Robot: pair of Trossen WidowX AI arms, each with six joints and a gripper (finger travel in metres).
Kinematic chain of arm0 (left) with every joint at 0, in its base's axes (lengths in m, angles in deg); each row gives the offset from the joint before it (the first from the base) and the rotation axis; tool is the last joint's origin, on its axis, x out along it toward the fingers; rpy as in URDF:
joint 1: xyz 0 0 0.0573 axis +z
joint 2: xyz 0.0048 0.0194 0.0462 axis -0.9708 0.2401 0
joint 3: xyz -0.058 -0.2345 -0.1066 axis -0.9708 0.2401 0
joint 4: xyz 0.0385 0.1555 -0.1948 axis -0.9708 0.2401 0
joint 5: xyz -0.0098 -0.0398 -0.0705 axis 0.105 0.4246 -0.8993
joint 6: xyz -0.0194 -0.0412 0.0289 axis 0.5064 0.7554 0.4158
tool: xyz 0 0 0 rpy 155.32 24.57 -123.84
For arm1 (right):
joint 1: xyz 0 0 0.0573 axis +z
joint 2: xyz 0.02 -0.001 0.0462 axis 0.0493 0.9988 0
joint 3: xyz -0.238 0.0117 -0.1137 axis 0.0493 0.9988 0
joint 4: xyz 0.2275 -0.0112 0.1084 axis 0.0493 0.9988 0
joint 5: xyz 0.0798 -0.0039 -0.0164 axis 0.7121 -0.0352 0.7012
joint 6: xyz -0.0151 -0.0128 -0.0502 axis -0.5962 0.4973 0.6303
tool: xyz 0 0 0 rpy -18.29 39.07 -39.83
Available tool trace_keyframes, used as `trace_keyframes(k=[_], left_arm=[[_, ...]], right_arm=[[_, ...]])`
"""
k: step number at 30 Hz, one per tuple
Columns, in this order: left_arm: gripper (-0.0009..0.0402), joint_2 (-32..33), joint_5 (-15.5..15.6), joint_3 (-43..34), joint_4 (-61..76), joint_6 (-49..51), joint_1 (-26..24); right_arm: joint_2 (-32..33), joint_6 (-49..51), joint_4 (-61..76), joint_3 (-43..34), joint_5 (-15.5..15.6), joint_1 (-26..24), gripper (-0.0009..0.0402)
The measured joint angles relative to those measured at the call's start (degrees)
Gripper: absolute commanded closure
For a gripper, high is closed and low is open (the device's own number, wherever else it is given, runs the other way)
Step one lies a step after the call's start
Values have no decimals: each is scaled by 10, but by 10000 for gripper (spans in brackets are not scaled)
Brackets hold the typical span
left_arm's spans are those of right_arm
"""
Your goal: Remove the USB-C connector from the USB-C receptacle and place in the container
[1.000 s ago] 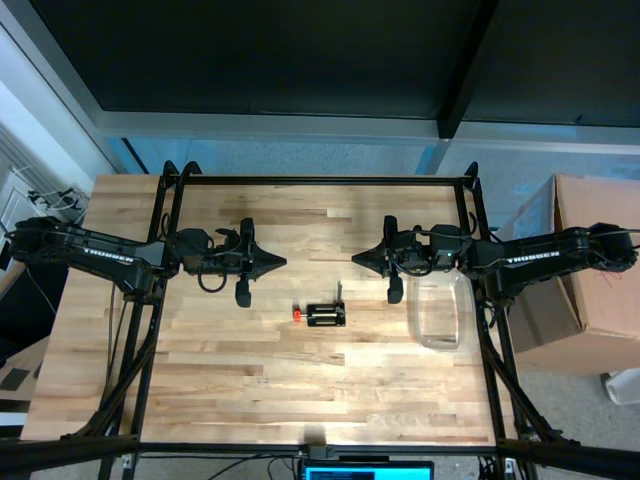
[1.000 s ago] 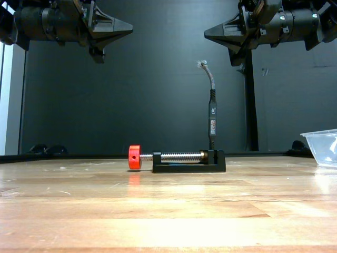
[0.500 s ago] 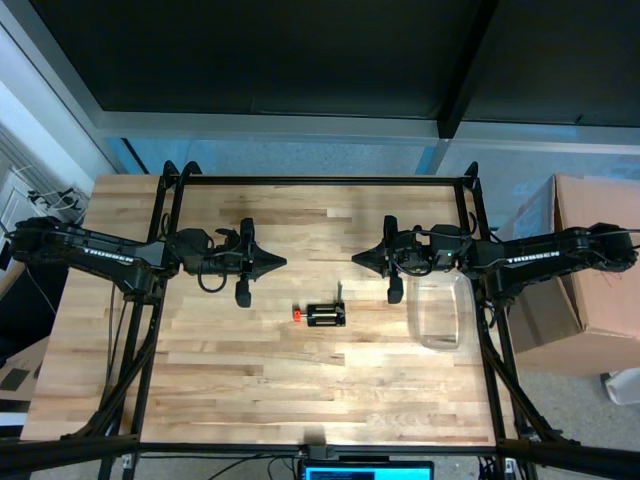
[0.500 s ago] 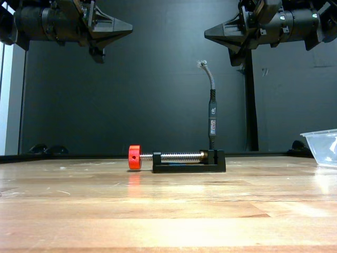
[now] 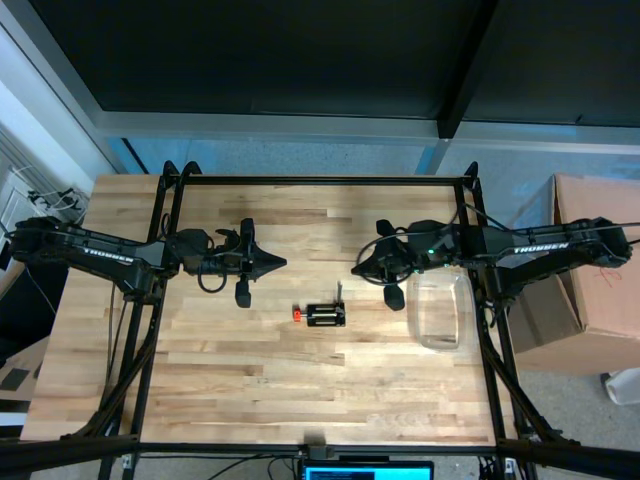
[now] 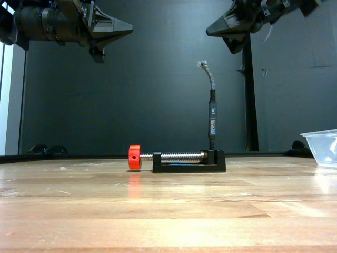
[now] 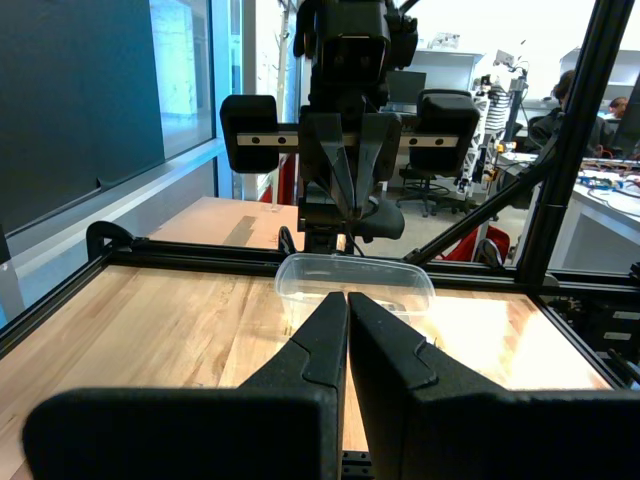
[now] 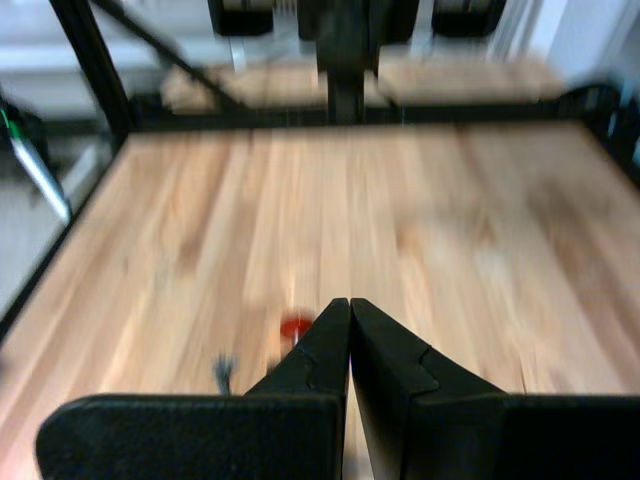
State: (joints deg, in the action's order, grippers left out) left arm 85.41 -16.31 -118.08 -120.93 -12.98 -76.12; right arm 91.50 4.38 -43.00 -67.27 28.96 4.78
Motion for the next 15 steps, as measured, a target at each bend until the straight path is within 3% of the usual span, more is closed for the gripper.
trace_keyframes(k=[5, 8, 11, 15], left_arm=[[393, 0, 0, 0, 0, 0, 0], [393, 0, 0, 0, 0, 0, 0], [393, 0, 0, 0, 0, 0, 0], [393, 0, 0, 0, 0, 0, 0]], right_arm=[[57, 0, 193, -104, 0, 31, 393], [98, -2, 280, -160, -23, 58, 383], [141, -8, 347, -207, -48, 80, 359], [197, -40, 410, -265, -58, 88, 311]])
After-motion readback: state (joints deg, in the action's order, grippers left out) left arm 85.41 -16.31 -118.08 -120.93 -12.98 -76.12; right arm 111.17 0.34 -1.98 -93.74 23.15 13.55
